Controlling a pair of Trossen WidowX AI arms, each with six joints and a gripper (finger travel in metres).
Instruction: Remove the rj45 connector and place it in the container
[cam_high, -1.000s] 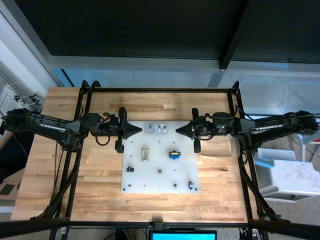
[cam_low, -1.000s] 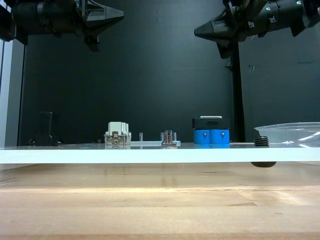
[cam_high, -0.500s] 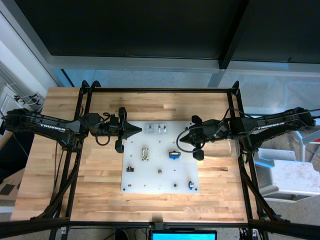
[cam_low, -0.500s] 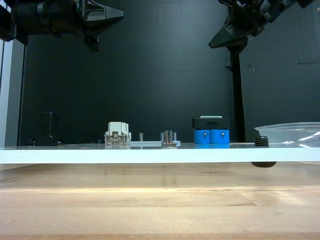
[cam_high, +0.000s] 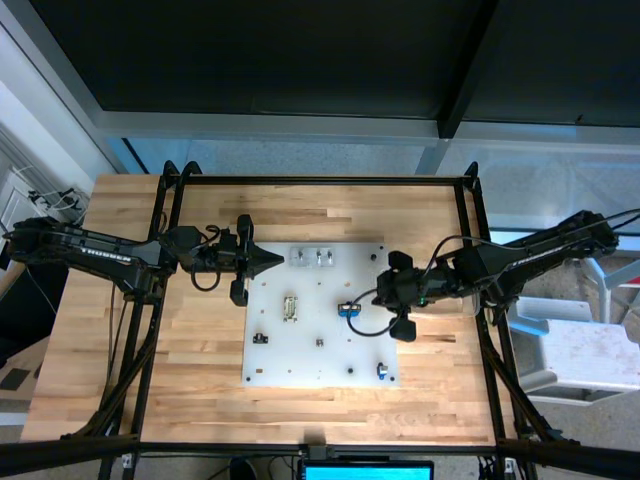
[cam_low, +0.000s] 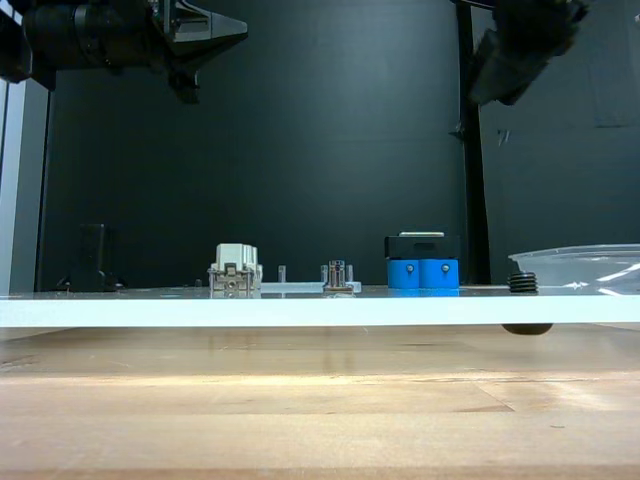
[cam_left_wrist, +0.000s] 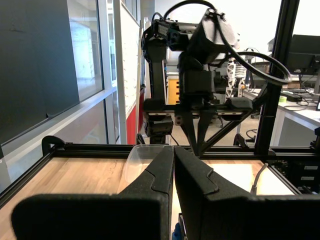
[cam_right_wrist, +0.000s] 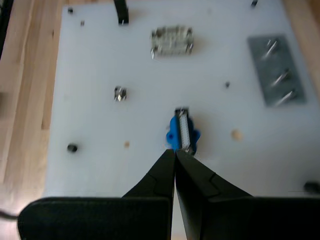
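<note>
The rj45 connector (cam_high: 348, 309) is sitting in its blue holder on the white board (cam_high: 300, 350), right of the board's middle, standing upright on the board's surface. The right gripper (cam_right_wrist: 175, 151) is hanging well above the board's right part, tilted down toward the board, with its fingers pressed together and holding nothing. In the right wrist view its tips are lining up with one end of the blue holder, while the low view is showing the gripper high over the board and clear of the connector. The container (cam_low: 580, 268) is resting on the table just beside the board's right edge, under the right arm. The left gripper (cam_left_wrist: 173, 149) is hovering high over the board's left edge, toward its far corner, pointing level across the board, its fingers also squeezed together around nothing. A grey multi-pin connector (cam_high: 291, 308) is sitting left of the board's middle, and a metal plate with pins (cam_high: 312, 257) is lying by the board's far edge.
</note>
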